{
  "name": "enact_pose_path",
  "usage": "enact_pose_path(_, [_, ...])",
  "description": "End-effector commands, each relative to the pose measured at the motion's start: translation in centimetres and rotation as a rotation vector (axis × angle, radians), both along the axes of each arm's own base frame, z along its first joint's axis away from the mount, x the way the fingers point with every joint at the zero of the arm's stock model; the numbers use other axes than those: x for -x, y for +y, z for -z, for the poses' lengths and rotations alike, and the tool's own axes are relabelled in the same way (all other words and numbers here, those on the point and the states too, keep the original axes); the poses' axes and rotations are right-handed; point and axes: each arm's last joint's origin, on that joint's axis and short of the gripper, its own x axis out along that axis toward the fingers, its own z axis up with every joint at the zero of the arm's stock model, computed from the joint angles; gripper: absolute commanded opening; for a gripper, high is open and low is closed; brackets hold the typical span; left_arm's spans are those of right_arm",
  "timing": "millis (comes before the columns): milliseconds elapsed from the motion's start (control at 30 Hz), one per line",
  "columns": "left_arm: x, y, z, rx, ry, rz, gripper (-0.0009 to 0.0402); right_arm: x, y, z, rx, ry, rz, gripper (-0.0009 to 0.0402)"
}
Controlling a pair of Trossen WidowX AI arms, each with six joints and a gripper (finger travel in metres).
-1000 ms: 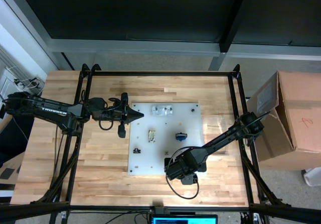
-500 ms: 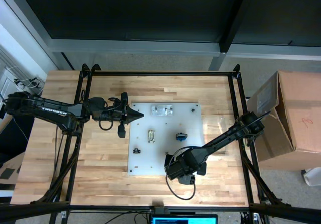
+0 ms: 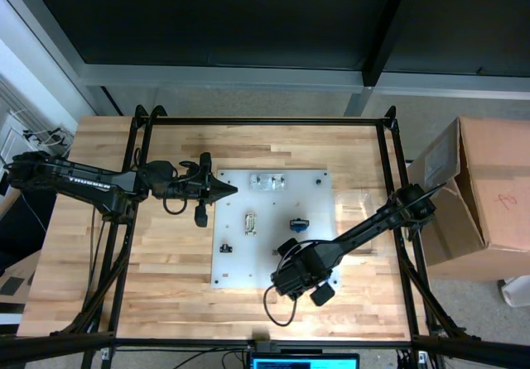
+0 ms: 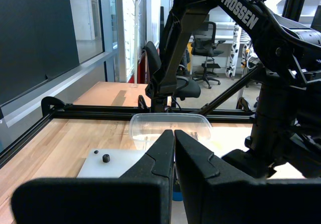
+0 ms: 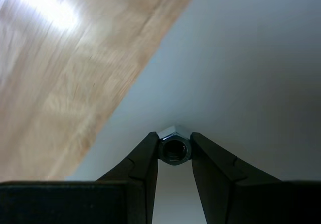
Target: Pick the M12 nut and place it on its threads and fasten
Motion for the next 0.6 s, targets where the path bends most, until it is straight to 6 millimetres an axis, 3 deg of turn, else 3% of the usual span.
enact_pose_path(33, [-0.01,0.00,0.00,0.000,0.000,0.000,0.0000,-0.04,-0.18,0.14,-0.003,0.004,0.135,0.0016])
enact_pose_path(333, [-0.01,0.00,0.00,0.000,0.000,0.000,0.0000,-0.14,-0.36,0.14,-0.035,0.005,0.524,0.0016])
enact_pose_path(600, [-0.01,0.00,0.00,0.000,0.000,0.000,0.0000,-0.19,-0.47,0.14,-0.073,0.009,0.991,0.0016])
